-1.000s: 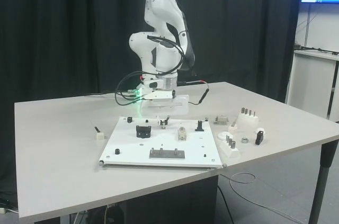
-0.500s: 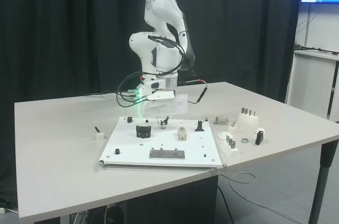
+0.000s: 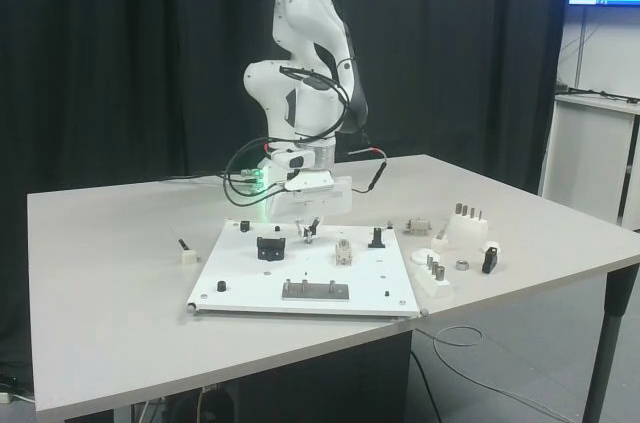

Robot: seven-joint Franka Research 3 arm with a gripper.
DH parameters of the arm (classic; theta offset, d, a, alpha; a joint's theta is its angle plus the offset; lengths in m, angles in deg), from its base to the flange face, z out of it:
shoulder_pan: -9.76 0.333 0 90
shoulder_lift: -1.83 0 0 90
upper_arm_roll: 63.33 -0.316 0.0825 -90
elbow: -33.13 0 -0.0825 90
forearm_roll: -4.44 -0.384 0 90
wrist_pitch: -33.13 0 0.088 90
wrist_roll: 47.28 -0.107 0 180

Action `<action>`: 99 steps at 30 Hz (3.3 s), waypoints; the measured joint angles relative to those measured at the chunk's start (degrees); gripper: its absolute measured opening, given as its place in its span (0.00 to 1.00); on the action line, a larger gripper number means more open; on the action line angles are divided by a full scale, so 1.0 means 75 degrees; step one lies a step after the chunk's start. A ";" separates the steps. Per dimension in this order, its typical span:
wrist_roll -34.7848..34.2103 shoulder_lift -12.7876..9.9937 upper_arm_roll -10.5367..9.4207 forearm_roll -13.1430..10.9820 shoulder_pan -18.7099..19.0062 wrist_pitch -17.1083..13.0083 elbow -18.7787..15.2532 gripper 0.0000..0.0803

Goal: Insert BNC.

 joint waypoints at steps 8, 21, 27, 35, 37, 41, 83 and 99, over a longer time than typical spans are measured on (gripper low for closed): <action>0.0754 -0.0003 0.0011 0.0006 0.0000 -0.0010 0.0000 0.16; 0.1900 -0.0003 0.0023 0.0011 0.0001 -0.0011 0.0000 0.16; 0.2523 -0.0002 0.0029 0.0011 0.0001 -0.0011 0.0001 0.16; 0.3252 -0.0002 0.0035 0.0011 0.0001 -0.0016 0.0001 0.16; 0.3437 -0.0003 0.0037 0.0011 0.0001 -0.0020 0.0001 0.16; 0.3770 -0.0003 0.0040 0.0011 0.0001 -0.0028 0.0001 0.16; 0.6782 -0.0017 0.0050 0.0011 0.0001 -0.0095 0.0000 0.16; 0.7690 -0.0017 0.0050 0.0011 0.0004 -0.0104 -0.0002 0.16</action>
